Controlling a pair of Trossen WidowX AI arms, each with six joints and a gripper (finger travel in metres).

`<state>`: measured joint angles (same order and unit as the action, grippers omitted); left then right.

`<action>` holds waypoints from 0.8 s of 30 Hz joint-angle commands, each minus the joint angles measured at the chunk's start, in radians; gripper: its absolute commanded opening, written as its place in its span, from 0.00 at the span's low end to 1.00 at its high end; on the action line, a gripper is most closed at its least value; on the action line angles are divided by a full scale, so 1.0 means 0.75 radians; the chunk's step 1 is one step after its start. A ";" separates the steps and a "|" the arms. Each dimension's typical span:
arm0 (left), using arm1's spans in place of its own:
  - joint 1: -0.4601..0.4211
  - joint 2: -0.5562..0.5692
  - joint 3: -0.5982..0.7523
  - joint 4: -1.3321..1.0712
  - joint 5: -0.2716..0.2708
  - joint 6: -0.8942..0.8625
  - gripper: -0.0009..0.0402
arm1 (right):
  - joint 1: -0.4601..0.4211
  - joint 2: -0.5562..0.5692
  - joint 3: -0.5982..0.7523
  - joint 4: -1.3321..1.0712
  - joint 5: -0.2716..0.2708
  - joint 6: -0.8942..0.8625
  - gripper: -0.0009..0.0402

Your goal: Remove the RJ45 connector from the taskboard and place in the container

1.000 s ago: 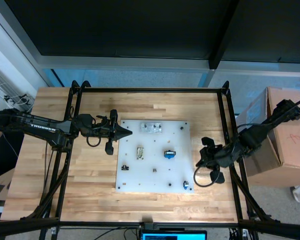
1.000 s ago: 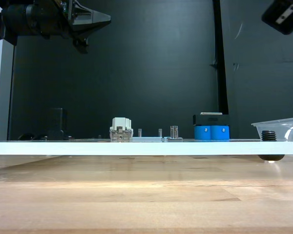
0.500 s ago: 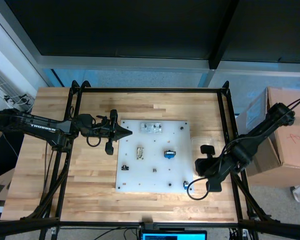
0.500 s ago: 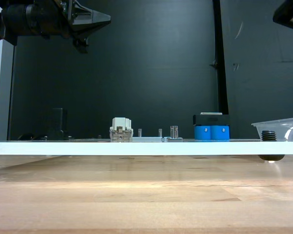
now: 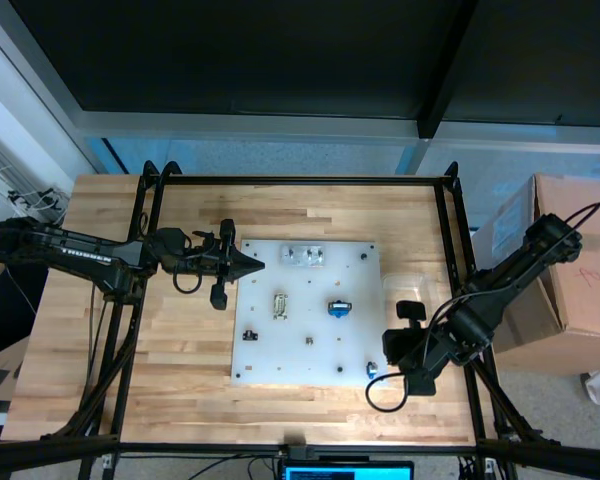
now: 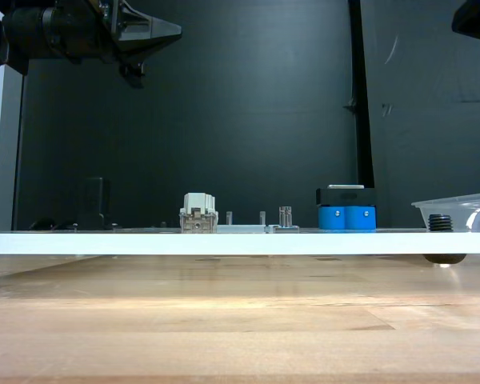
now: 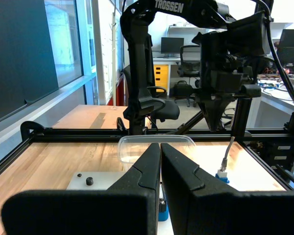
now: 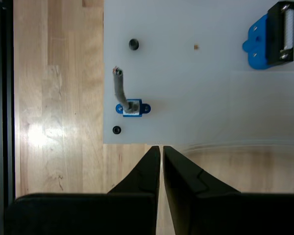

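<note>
The left claw (image 5: 254, 265), its fingers pressed together on nothing, hangs high at the centre-left of the high view, tip over the left edge of the white taskboard (image 5: 280, 350). The right claw (image 5: 390, 352), likewise pressed together and holding nothing, sits at the lower right, over the board's right edge. The RJ45 connector (image 8: 131, 107) sits in its blue seat near the board's lower-right corner, just beside that claw, a short grey cable stub rising from it. The clear container (image 7: 156, 147) rests on the pale wooden counter (image 5: 180, 380) right of the board. A dark wall (image 6: 264, 120) stands behind; a cardboard box (image 5: 570, 290) sits at the far right.
</note>
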<state>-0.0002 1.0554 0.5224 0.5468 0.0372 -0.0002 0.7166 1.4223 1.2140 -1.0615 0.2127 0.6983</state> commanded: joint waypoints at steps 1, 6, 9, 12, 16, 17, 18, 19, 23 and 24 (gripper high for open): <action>0.001 0.000 0.001 0.000 0.000 0.000 0.02 | 0.009 0.025 0.001 0.007 0.000 0.009 0.16; 0.001 0.000 0.001 0.000 0.001 0.000 0.02 | 0.014 0.060 0.001 0.024 -0.001 0.050 0.33; 0.000 0.000 0.001 0.000 0.001 0.000 0.02 | 0.017 0.078 0.001 0.041 -0.004 0.064 0.43; 0.000 0.000 0.001 0.000 0.000 0.000 0.02 | 0.019 0.083 0.001 0.041 -0.006 0.075 0.50; 0.001 0.000 0.001 0.000 0.001 0.000 0.02 | 0.020 0.083 0.001 0.041 -0.005 0.094 0.57; 0.001 0.000 0.001 0.000 0.001 0.000 0.02 | 0.020 0.083 0.001 0.041 -0.004 0.096 0.57; 0.000 0.000 0.001 0.000 0.001 0.000 0.02 | 0.020 0.083 0.001 0.041 -0.004 0.095 0.58; 0.001 0.000 0.001 0.000 0.001 0.000 0.02 | 0.020 0.083 0.001 0.041 -0.004 0.096 0.58; 0.001 0.000 0.001 0.000 0.000 0.000 0.02 | 0.019 0.106 0.000 0.042 -0.003 0.095 0.57; 0.000 0.000 0.001 0.000 0.001 0.000 0.02 | 0.019 0.120 0.000 0.044 -0.003 0.095 0.58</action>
<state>-0.0002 1.0554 0.5224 0.5465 0.0372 -0.0002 0.7315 1.5013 1.2144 -1.0306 0.2092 0.7700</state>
